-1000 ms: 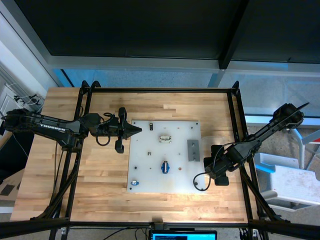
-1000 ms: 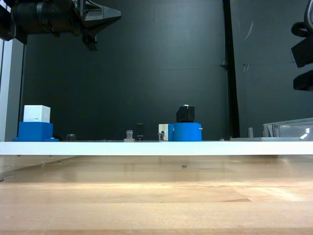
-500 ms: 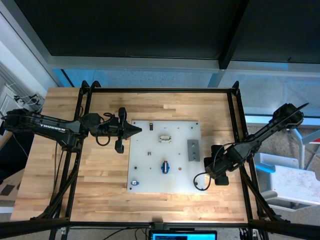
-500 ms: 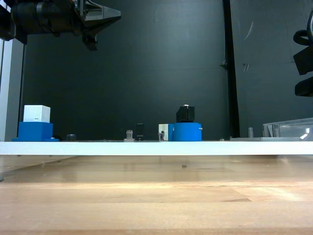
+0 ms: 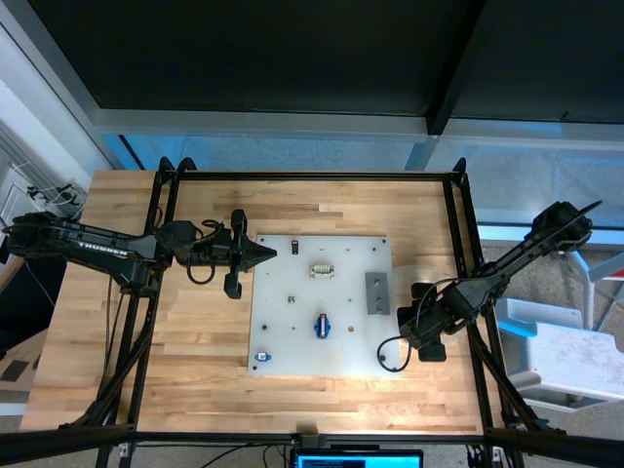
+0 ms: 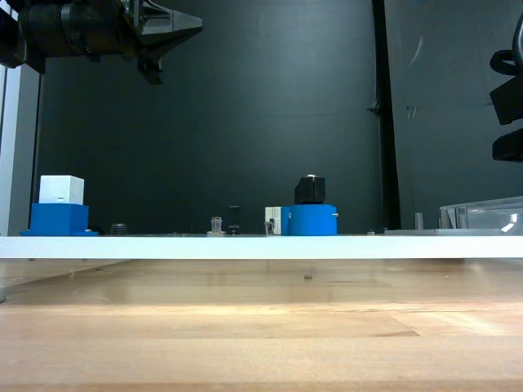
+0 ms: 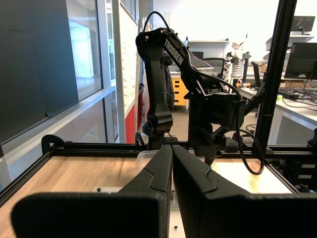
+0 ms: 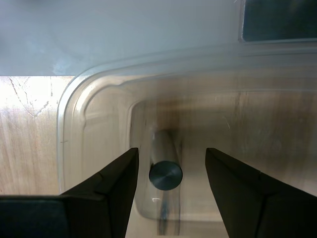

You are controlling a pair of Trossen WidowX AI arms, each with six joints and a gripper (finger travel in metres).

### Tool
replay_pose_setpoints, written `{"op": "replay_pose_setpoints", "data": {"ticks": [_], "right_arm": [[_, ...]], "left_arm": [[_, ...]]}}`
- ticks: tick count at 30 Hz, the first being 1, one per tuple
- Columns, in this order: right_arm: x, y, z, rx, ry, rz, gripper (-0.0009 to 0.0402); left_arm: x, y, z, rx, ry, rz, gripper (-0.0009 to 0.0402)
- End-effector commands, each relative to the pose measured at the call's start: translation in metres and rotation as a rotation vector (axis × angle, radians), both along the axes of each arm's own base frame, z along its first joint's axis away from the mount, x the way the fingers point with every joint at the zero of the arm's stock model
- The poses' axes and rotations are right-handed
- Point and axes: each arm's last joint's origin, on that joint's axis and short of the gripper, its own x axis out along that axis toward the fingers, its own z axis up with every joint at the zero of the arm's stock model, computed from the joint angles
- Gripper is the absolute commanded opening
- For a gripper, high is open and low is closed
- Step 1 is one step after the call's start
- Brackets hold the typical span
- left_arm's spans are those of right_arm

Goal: Pick the 16mm cylinder and place it in the taskboard

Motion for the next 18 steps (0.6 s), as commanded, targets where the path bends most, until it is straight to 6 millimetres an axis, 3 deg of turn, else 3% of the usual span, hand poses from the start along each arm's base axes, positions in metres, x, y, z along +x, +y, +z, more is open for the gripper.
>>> {"op": "replay_pose_setpoints", "data": {"ticks": [1, 18], "right_arm": [[0.0001, 0.0, 0.0001, 0.0, 0.0, 0.0, 0.0168], [0.0001, 0.0001, 0.0001, 0.001, -0.001, -0.001, 0.0106]], "left_arm": [[0.0, 0.0, 0.0001, 0.0, 0.0, 0.0, 0.0], [0.0, 0.0, 0.0001, 0.0, 0.0, 0.0, 0.0]]}}
